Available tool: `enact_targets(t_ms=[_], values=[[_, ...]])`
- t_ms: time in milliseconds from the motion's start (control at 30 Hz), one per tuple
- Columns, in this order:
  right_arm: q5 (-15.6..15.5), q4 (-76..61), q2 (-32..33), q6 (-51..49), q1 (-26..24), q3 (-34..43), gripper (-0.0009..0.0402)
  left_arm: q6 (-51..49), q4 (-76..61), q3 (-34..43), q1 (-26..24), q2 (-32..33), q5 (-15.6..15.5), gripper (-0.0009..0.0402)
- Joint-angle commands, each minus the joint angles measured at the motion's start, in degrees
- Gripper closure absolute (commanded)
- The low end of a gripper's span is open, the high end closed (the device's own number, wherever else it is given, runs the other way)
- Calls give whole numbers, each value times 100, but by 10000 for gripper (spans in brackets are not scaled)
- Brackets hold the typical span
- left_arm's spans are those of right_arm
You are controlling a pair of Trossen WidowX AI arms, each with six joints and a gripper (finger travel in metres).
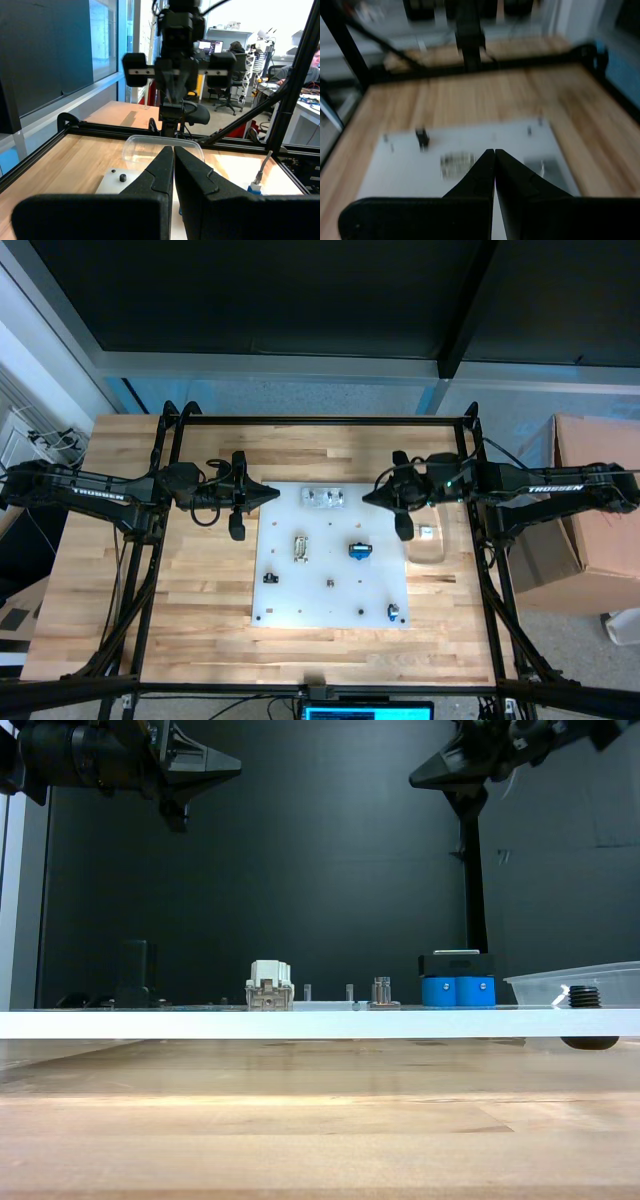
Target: Pick the RJ45 connector and install on the taskboard
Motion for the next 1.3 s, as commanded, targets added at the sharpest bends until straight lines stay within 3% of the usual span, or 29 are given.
enact_targets(t_ms=[33, 367, 1300], values=[[-199, 800, -98, -44, -273, -317, 394, 0, 0, 2, 2, 2, 0, 393], [-498, 2889, -166, -31, -262, -1215, 394, 0, 2, 2, 2, 2, 0, 393], [-291, 3681, -142, -26, -160, -1648, 394, 2, 2, 2, 2, 2, 0, 393]])
